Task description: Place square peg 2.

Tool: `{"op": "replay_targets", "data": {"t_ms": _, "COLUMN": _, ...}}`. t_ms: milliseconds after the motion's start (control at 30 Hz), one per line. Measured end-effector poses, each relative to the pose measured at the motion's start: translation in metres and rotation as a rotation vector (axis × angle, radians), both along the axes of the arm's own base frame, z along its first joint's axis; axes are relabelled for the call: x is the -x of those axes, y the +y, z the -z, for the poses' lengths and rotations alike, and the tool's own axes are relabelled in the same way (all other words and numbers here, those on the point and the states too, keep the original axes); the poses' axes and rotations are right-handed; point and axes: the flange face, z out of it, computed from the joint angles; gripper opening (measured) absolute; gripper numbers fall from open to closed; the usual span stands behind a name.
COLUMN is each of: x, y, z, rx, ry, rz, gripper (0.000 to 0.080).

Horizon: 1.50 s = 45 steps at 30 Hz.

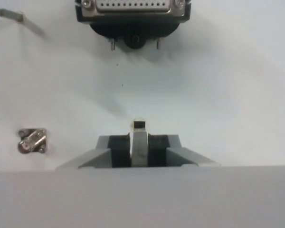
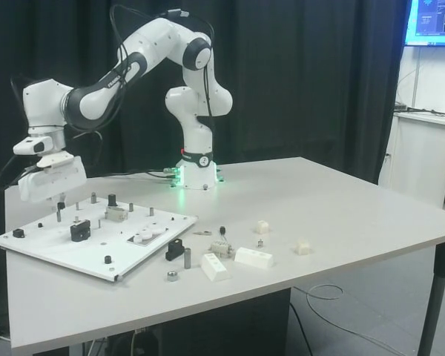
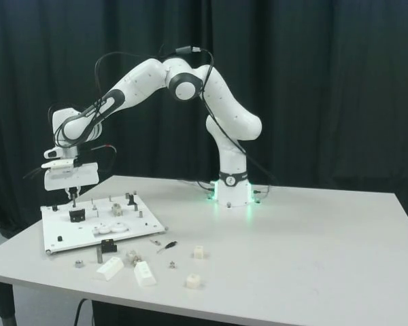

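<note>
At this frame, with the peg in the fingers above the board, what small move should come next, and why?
Probably a slow, straight descent. The gripper is shut on the square peg and hangs just above the white board near its far corner, with the peg upright. No receiving hole is visible under the tip in the wrist view, so a small sideways correction may be needed first.

Readable text: none in any of the three views.
Screen [image 2: 434,22] at the edge of the first room view: lit, its content too small to read.
White board [image 2: 89,241] and its parts: no legible labels, numbers or brand marks.
</note>
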Motion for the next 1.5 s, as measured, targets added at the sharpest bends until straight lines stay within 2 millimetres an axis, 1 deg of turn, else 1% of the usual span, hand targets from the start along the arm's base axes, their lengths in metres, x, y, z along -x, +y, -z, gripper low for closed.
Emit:
{"op": "replay_targets", "data": {"t_ms": 267, "x": -0.002, "y": 0.002, "z": -0.006, "rx": 0.003, "ry": -0.005, "rz": 0.004, "gripper": 0.0074}}
{"op": "replay_targets", "data": {"t_ms": 1500, "x": -0.011, "y": 0.007, "z": -0.006, "rx": 0.002, "ry": -0.005, "rz": 0.015, "gripper": 0.0074}}
